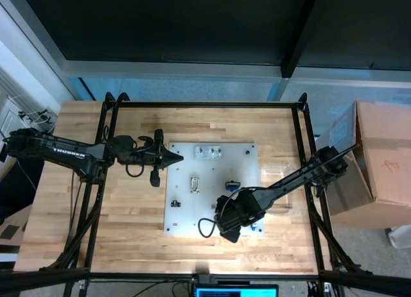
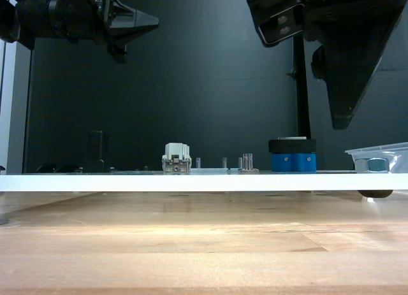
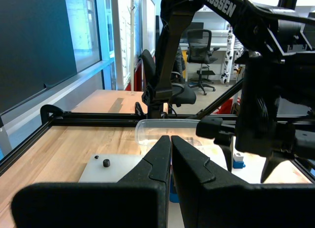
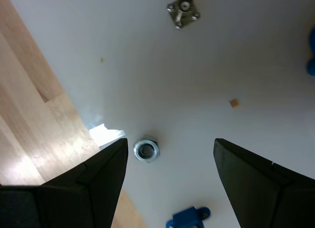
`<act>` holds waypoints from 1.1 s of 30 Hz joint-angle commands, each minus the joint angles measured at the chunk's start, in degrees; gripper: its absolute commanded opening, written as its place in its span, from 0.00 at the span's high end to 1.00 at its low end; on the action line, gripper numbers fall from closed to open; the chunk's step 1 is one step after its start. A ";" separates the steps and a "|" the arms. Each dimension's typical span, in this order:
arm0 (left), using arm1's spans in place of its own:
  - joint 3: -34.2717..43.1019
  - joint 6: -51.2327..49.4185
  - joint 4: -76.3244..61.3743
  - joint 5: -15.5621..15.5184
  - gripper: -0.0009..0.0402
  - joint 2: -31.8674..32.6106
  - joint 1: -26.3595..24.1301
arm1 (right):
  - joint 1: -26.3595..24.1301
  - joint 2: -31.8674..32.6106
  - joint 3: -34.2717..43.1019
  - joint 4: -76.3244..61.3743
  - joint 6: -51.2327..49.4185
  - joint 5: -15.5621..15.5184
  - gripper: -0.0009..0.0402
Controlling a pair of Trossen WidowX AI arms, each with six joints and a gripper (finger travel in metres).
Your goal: Unfasten the M12 nut and place it in the container
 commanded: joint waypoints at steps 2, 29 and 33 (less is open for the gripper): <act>0.02 0.00 0.02 0.02 0.98 0.02 0.00 | 0.17 1.27 0.11 0.92 0.22 -0.39 0.39; 0.02 0.00 0.02 0.02 0.98 0.02 0.00 | 0.96 2.21 -1.66 1.97 -0.24 -0.57 0.76; 0.02 0.00 0.02 0.02 0.98 0.02 0.00 | 1.05 2.19 -1.66 2.01 -2.45 -0.57 0.86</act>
